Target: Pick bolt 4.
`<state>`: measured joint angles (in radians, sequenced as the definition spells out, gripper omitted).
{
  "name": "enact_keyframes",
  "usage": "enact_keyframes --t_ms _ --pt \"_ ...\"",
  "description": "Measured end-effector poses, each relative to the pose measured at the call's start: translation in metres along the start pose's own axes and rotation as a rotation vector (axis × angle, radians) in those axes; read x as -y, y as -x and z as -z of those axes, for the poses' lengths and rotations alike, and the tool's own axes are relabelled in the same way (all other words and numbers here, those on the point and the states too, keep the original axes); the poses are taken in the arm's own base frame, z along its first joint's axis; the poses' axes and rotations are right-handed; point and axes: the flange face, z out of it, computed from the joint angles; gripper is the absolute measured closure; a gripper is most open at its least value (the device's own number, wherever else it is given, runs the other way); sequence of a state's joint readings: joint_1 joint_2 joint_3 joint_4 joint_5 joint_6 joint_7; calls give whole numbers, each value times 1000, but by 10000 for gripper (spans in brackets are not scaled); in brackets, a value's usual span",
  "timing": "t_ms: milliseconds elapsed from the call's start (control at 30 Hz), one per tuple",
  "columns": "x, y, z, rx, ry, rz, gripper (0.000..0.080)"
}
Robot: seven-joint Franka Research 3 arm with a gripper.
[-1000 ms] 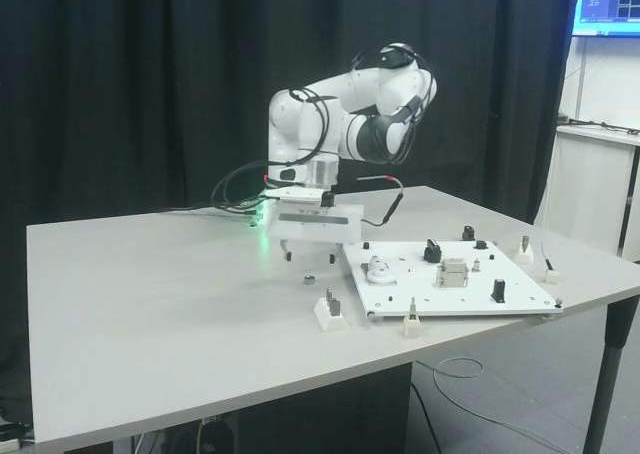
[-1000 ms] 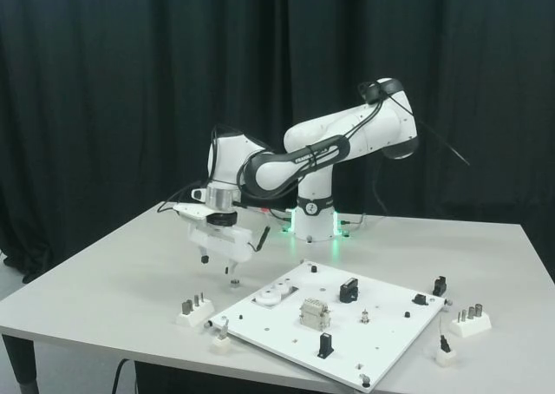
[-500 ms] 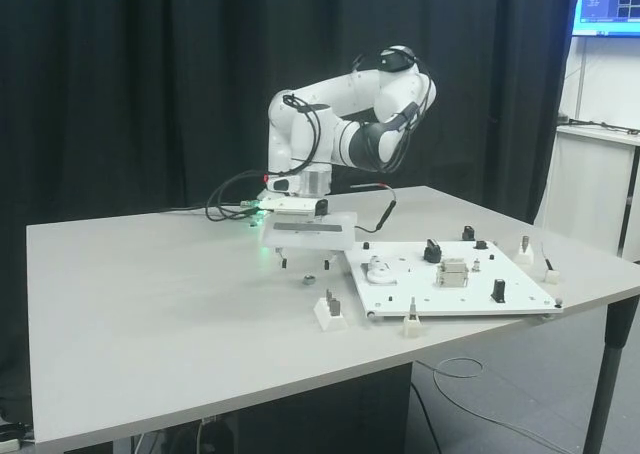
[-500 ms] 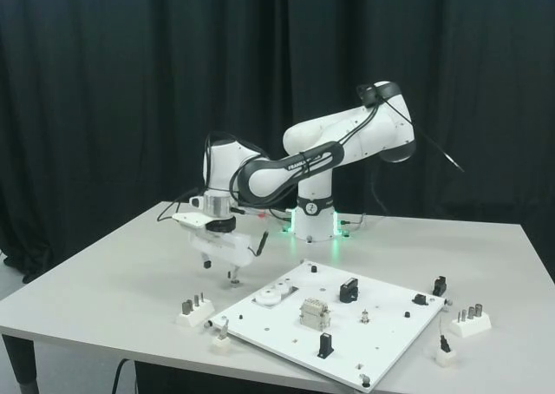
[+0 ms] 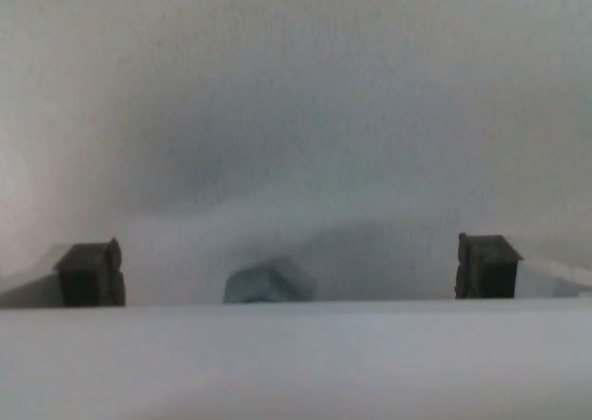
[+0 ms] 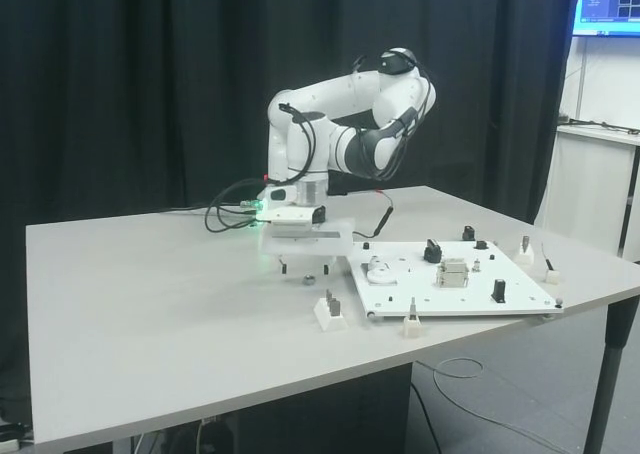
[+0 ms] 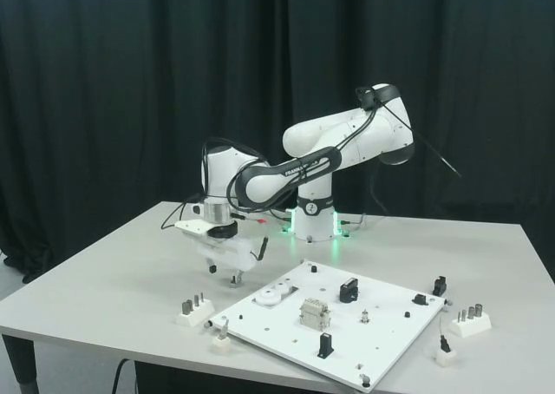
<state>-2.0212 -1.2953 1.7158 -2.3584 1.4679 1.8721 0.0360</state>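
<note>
Down near the desk (image 6: 150,304), just beside the white board (image 6: 455,292), the arm's end effector (image 6: 306,268) hangs low with its two black fingertips (image 5: 90,274) spread wide apart and nothing between them gripped. From the wrist view, a small grey bolt (image 5: 267,282) (bolt 4, as far as I can tell) lies on the desk between the fingertips, nearer one than the other and touching neither. From the first room view the bolt (image 6: 309,279) sits right under the end effector. A white holder with pins (image 6: 329,314) stands close by.
</note>
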Motion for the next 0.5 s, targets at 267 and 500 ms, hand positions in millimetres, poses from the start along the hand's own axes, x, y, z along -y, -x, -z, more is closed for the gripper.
enact_keyframes --t_ms 267,500 --pt "-1 4 -8 22 13 -9 3" --pt "-5 7 -14 32 26 -16 3"
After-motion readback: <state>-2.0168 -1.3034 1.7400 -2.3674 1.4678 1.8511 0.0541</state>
